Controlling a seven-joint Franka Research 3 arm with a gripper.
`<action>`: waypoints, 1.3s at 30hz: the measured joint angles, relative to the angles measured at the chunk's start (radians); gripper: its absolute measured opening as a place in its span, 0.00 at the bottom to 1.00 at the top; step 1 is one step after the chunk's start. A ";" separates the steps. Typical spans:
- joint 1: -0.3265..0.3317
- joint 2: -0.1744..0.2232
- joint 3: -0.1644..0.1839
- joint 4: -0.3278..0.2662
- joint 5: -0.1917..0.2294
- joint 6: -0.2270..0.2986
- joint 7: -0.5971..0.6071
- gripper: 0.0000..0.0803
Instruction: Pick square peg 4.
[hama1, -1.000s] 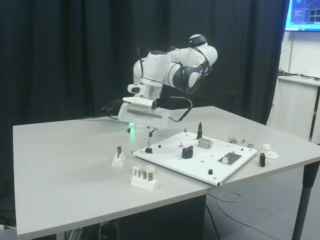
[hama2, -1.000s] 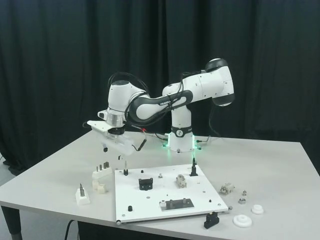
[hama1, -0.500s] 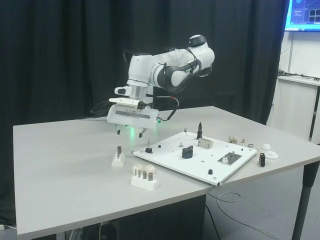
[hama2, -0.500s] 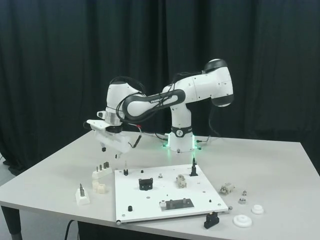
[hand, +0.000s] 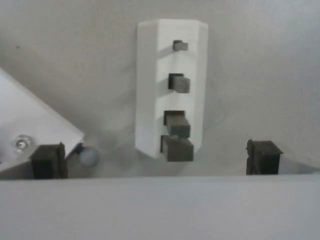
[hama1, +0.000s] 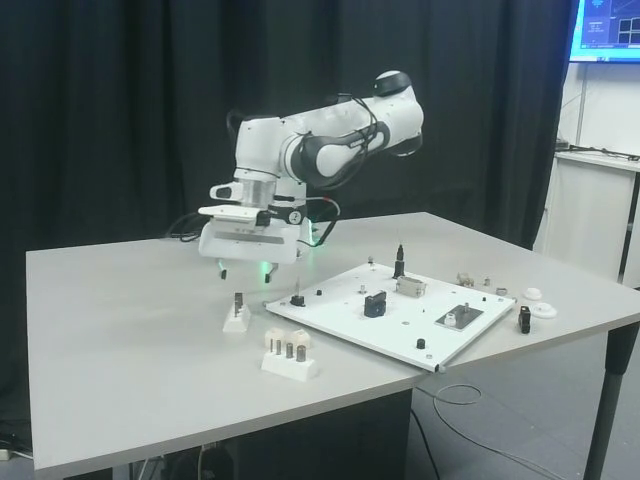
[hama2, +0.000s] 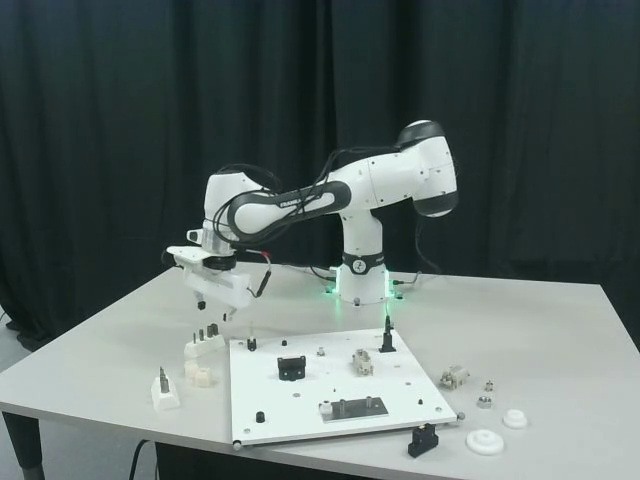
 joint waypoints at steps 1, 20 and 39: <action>-0.006 0.001 0.002 0.000 0.006 -0.003 -0.006 1.00; -0.064 0.014 0.038 0.005 0.069 -0.029 -0.050 1.00; -0.077 0.024 0.067 0.013 0.079 -0.030 -0.057 1.00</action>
